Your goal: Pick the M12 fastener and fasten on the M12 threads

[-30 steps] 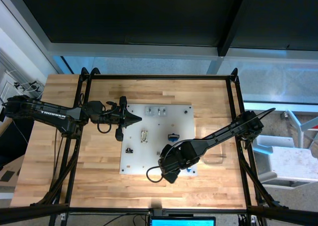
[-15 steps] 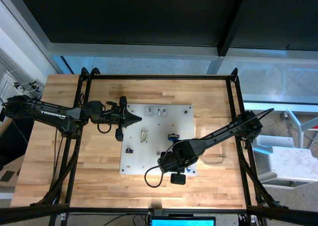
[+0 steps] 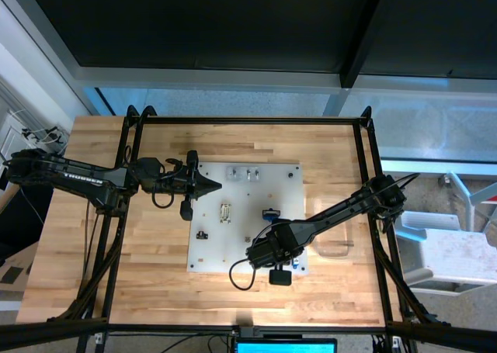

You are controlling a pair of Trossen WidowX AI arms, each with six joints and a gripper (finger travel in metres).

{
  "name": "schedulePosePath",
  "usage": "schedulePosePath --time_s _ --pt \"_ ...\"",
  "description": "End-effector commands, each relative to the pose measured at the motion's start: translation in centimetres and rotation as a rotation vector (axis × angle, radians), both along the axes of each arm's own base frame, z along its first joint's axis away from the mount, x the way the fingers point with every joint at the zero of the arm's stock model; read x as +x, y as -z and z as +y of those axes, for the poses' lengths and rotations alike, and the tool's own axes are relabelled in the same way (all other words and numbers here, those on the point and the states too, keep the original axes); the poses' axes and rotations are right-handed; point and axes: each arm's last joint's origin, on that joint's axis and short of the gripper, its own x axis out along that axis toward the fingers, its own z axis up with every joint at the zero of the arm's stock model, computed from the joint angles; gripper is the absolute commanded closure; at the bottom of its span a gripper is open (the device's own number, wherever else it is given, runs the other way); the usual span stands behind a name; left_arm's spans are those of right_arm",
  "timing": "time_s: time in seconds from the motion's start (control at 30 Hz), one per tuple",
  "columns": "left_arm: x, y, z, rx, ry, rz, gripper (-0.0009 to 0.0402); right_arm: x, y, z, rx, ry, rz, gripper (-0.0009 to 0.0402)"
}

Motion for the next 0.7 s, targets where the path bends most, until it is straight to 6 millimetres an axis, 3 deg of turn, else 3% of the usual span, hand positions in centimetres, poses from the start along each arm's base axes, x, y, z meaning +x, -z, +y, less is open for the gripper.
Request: schedulePosePath --time_s 0.03,0.7 --pt "0.00 0.00 0.00 0.000 0.000 0.000 0.0393 -0.01 0.84 -0.02 0.004 0.022 -0.014 0.0393" --pt "0.00 0.00 0.01 0.000 0.000 0.000 0.0393 0.23 1.35 -0.08 -0.003 0.035 -0.052 0.0393"
